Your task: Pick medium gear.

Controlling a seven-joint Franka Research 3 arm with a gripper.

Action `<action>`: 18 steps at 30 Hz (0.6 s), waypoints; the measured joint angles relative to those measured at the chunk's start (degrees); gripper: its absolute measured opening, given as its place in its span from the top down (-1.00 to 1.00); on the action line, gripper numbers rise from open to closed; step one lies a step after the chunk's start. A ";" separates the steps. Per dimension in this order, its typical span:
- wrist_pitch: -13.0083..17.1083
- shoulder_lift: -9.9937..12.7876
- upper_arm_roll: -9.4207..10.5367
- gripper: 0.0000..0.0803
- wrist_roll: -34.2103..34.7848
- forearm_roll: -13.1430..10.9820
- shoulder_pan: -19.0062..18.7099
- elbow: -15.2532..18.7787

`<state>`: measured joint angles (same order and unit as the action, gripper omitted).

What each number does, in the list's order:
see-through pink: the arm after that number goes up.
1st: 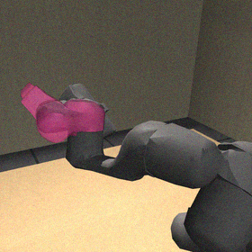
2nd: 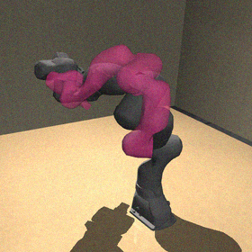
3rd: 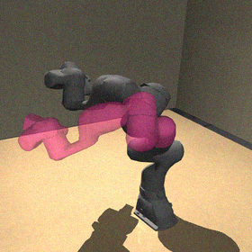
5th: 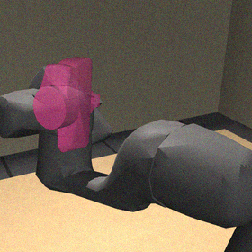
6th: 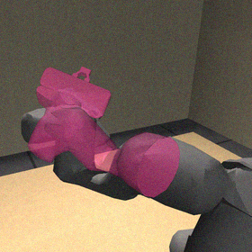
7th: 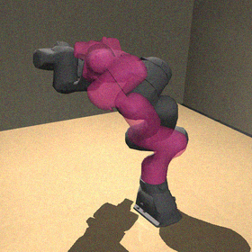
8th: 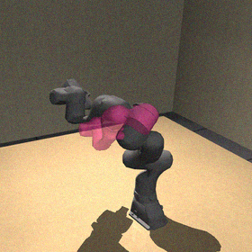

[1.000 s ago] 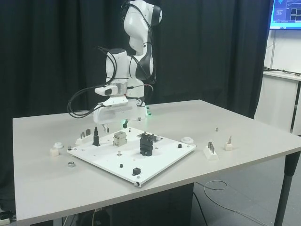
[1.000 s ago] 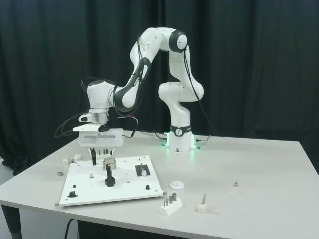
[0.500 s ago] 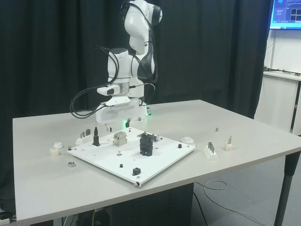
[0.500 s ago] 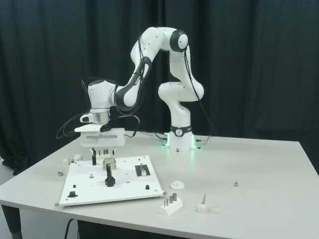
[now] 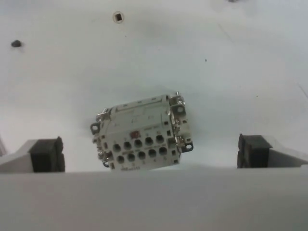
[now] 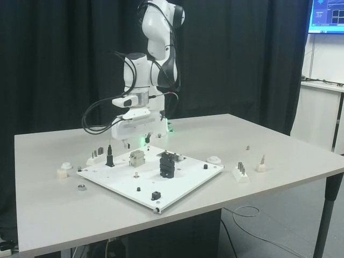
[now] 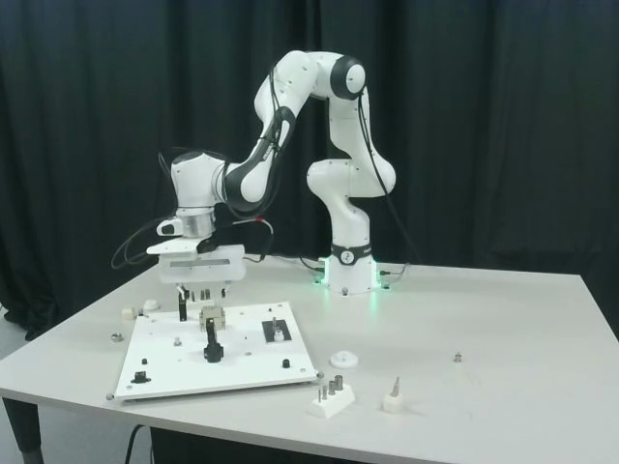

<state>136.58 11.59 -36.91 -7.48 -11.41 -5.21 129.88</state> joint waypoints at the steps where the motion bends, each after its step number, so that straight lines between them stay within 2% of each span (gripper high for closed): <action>1: -0.13 -0.17 0.00 -0.99 0.00 0.10 -0.04 0.00; 18: -1.95 -3.10 -0.01 -0.99 1.24 2.48 -0.40 -0.17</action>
<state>134.63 8.49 -36.93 -6.25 -8.92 -5.62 129.71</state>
